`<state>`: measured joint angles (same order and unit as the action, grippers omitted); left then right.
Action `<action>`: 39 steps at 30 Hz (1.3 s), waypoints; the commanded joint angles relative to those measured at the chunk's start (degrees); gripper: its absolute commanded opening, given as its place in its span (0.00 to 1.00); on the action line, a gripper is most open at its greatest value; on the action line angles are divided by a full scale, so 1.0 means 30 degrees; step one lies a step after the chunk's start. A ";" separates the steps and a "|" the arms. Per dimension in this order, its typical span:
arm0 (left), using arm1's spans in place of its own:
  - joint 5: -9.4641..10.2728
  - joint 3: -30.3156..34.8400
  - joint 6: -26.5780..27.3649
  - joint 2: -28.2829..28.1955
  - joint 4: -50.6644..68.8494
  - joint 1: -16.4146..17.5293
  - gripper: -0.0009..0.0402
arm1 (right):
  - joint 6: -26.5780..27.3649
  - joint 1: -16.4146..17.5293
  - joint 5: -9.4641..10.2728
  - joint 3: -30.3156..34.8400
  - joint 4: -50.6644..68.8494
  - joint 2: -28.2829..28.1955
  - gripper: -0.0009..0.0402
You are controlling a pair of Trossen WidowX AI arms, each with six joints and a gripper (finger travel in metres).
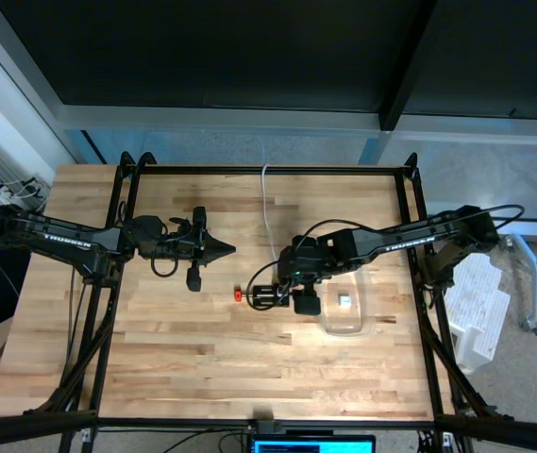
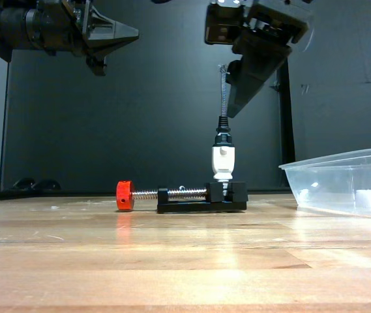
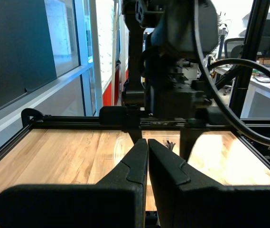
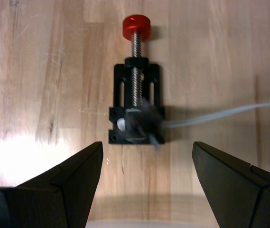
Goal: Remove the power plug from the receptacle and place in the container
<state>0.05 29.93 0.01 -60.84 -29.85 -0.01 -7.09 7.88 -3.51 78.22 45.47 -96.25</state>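
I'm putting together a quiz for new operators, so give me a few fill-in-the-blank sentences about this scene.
The right gripper hovers above the vise with jaws ____.
The left gripper, parked away from the vise, has jaws ____.
The power plug sits in the receptacle, whose vise has a ____ knob.
The container lies on the ____ arm's side of the vise.
Missing: open; shut; red; right.

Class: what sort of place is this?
Probably a robotics lab: black-framed wooden table, left gripper parked shut above its left side, right gripper open over the small black vise.
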 commanded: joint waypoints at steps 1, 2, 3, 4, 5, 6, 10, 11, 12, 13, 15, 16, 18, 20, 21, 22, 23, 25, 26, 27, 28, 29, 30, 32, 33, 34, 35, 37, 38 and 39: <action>-0.0007 0.0007 0.0000 -0.0007 -0.0007 0.0007 0.02 | 0.0015 0.0029 -0.0007 0.0641 0.0255 -0.0707 0.66; -0.0007 0.0007 0.0000 -0.0007 -0.0007 0.0007 0.02 | 0.0015 0.0044 0.0000 0.0780 0.0233 -0.0925 0.66; -0.0007 0.0007 0.0000 -0.0007 -0.0007 0.0000 0.02 | 0.0015 0.0051 -0.0044 0.0911 0.0233 -0.1115 0.66; -0.0007 0.0007 0.0000 -0.0007 -0.0007 0.0000 0.02 | 0.0007 0.0058 -0.0036 0.1013 0.0226 -0.1319 0.66; -0.0007 0.0007 0.0000 -0.0007 -0.0007 0.0007 0.02 | 0.0015 0.0095 -0.0036 0.1078 0.0197 -0.1486 0.66; -0.0007 0.0007 0.0000 -0.0007 -0.0007 0.0007 0.02 | 0.0007 0.0102 -0.0044 0.1122 0.0197 -0.1596 0.66; -0.0007 0.0007 0.0000 -0.0007 -0.0007 0.0007 0.02 | -0.0095 0.0160 -0.0211 0.1122 0.0124 -0.1916 0.66; -0.0007 0.0007 -0.0007 -0.0007 -0.0007 0.0000 0.02 | -0.0095 0.0175 -0.0452 0.1122 0.0102 -0.2091 0.66; -0.0007 0.0007 0.0000 -0.0007 -0.0007 0.0000 0.02 | -0.0146 0.0204 -0.0510 0.1122 0.0124 -0.2120 0.66; -0.0007 0.0007 0.0000 -0.0007 -0.0007 0.0000 0.02 | -0.0204 0.0211 -0.0503 0.1115 0.0124 -0.2120 0.66; -0.0007 0.0007 0.0000 -0.0007 -0.0007 0.0000 0.02 | -0.0313 0.0226 -0.0503 0.1115 0.0058 -0.2273 0.66; -0.0007 0.0007 0.0000 -0.0007 -0.0007 0.0000 0.02 | -0.0364 0.0248 -0.0503 0.1115 0.0029 -0.2353 0.66; 0.0000 0.0007 0.0000 -0.0007 -0.0007 0.0000 0.02 | -0.0474 0.0262 -0.0510 0.1115 0.0036 -0.2353 0.66; -0.0007 0.0007 0.0000 -0.0007 0.0000 0.0000 0.02 | -0.0495 0.0262 -0.0517 0.1100 -0.0007 -0.2535 0.66; -0.0007 0.0007 0.0000 -0.0007 0.0000 0.0000 0.02 | -0.0554 0.0270 -0.0525 0.1100 -0.0007 -0.2550 0.66; -0.0007 0.0007 0.0000 -0.0007 -0.0007 0.0007 0.02 | -0.0634 0.0270 -0.0510 0.1100 -0.0015 -0.2550 0.66; -0.0007 0.0007 0.0000 -0.0007 -0.0007 0.0000 0.02 | -0.0656 0.0270 -0.0517 0.1100 -0.0022 -0.2550 0.66; -0.0007 0.0007 0.0000 -0.0007 0.0000 0.0000 0.02 | -0.0685 0.0270 -0.0532 0.1086 -0.0109 -0.2776 0.66; -0.0007 0.0007 0.0000 -0.0007 -0.0007 0.0007 0.02 | -0.0729 0.0270 -0.0532 0.1086 -0.0131 -0.2776 0.66; -0.0007 0.0007 0.0000 -0.0007 -0.0007 0.0007 0.02 | -0.0903 0.0270 -0.0532 0.1086 -0.0153 -0.2776 0.66; -0.0007 0.0007 0.0000 -0.0007 -0.0007 0.0000 0.02 | -0.0962 0.0270 -0.0532 0.1078 -0.0160 -0.2776 0.66; -0.0007 0.0007 0.0000 -0.0007 0.0000 0.0000 0.02 | -0.0984 0.0270 -0.0532 0.1078 -0.0160 -0.2776 0.66; -0.0007 0.0007 0.0000 -0.0007 0.0000 0.0007 0.02 | -0.0984 0.0270 -0.0539 0.1078 -0.0168 -0.2776 0.66; -0.0007 0.0007 0.0000 -0.0007 -0.0015 0.0000 0.02 | -0.0998 0.0270 -0.0532 0.1086 -0.0189 -0.2776 0.65; -0.0007 0.0007 0.0000 -0.0007 -0.0015 0.0000 0.02 | -0.0998 0.0270 -0.0532 0.1086 -0.0182 -0.2776 0.64; -0.0007 0.0007 0.0000 -0.0007 -0.0007 0.0000 0.02 | -0.0998 0.0262 -0.0532 0.1078 -0.0175 -0.2776 0.63; 0.0000 0.0007 0.0000 -0.0007 0.0000 0.0007 0.02 | -0.0998 0.0262 -0.0532 0.1078 -0.0175 -0.2776 0.61; 0.0000 0.0007 0.0000 -0.0007 0.0000 0.0000 0.02 | -0.0998 0.0262 -0.0532 0.1078 -0.0189 -0.2776 0.57; -0.0007 0.0007 0.0000 -0.0007 -0.0007 0.0000 0.02 | -0.0998 0.0262 -0.0539 0.1078 -0.0189 -0.2776 0.55; 0.0000 0.0007 0.0000 -0.0007 -0.0007 0.0007 0.02 | -0.0998 0.0262 -0.0539 0.1078 -0.0189 -0.2776 0.53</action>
<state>0.05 29.93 0.01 -60.84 -29.78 -0.01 -10.15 8.67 -5.15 81.47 44.95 -104.62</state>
